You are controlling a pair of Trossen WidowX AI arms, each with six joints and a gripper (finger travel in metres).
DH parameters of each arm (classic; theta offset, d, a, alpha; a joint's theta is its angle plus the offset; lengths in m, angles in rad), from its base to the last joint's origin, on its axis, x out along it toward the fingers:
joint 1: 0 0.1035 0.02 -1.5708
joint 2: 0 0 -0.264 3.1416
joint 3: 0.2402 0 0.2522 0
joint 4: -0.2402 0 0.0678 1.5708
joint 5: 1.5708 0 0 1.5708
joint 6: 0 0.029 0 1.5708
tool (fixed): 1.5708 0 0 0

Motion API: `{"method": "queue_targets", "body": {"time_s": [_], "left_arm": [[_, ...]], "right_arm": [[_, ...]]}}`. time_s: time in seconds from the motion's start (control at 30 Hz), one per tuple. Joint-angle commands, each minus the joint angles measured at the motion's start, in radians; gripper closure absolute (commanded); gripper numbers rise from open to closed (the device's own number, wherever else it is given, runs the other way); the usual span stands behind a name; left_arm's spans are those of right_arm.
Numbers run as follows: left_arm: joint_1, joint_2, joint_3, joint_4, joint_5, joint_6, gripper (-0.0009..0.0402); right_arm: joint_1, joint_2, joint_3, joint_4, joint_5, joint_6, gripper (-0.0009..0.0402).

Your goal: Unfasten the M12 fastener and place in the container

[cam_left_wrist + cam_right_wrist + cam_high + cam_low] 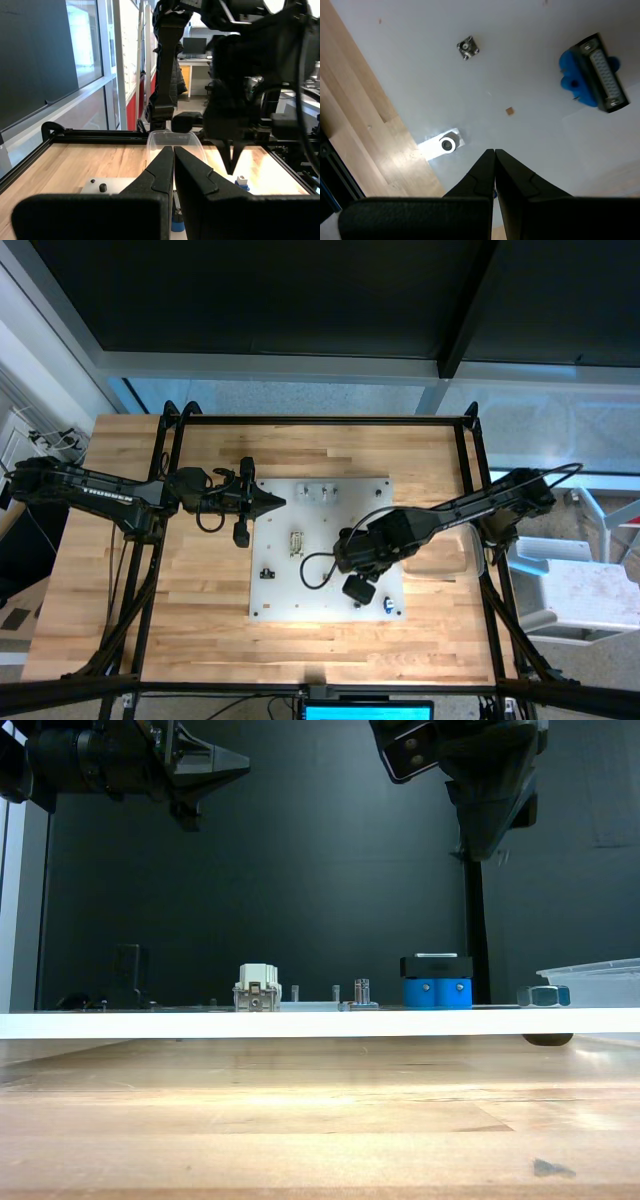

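The right gripper (494, 151) hangs pinched shut and empty over the white board (285, 590); the left gripper (173, 148), also closed on nothing, hovers above the board's left side. The silver nut (543, 995) sits low at the board's near right edge, in front of the clear tray (600, 972).

you're looking at two matte black arms. the left arm (100, 495) is carrying white "trossen" lettering along its link, and a black cable (208, 521) is looping beside its wrist. the left gripper (173, 150), hanging over the white board's (290, 595) left edge, is pressing two black wedge fingers together. the right gripper (494, 151), hanging above the board's near right part, is doing likewise, with a second black cable (312, 575) curling off the right arm (470, 505).
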Motion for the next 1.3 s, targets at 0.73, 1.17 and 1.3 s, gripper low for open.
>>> {"method": "queue_targets", "body": {"time_s": [0.73,1.17,1.3], "left_arm": [[0.000,0.000,0.000,0.000,0.000,0.000,0.0393],[0.000,0.000,0.000,0.000,0.000,0.000,0.0393],[0.000,0.000,0.000,0.000,0.000,0.000,0.0393]], "right_arm": [[0.108,0.205,0.117,-0.010,-0.003,0.118,0.0190],[0.116,0.256,0.114,0.000,0.022,0.168,0.0146],[0.121,0.256,0.101,0.019,0.022,0.167,0.0146]]}}
